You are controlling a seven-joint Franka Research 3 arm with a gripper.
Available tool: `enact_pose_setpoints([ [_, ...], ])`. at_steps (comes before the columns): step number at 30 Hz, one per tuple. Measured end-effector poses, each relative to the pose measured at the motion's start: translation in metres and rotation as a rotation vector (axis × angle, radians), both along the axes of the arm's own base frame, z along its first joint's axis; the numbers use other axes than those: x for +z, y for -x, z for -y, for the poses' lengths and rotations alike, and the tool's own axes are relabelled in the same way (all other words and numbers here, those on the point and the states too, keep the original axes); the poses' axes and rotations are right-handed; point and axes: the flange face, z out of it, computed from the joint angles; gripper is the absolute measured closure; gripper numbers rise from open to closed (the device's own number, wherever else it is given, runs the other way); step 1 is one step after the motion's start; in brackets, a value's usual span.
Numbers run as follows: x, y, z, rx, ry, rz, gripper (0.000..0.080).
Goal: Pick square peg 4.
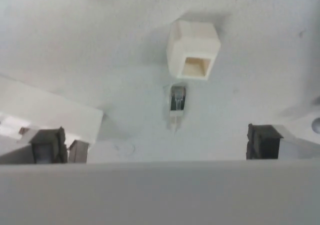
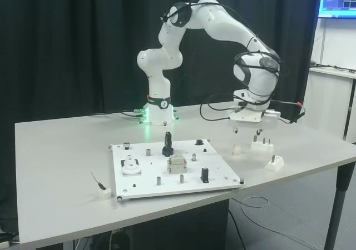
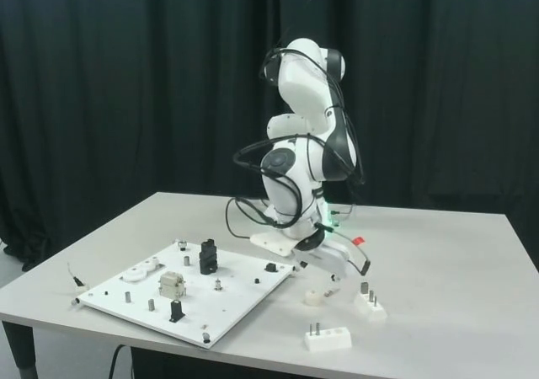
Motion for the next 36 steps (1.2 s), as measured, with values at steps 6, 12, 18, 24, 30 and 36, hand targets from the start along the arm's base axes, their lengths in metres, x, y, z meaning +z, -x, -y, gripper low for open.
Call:
enact_pose_setpoints([
  [6,0.011,-0.003,-0.006,0.017,0.011,-0.006,0.0003],
  [12,0.019,-0.004,-0.011,0.035,0.017,-0.012,0.0003],
  [18,0.028,-0.006,-0.016,0.055,0.022,-0.014,0.0003],
  [24,0.036,-0.007,-0.022,0.076,0.027,-0.015,0.0003],
  [30,0.045,-0.008,-0.03,0.106,0.03,-0.012,0.0003],
  [36,0.055,-0.007,-0.038,0.138,0.036,-0.014,0.0003],
])
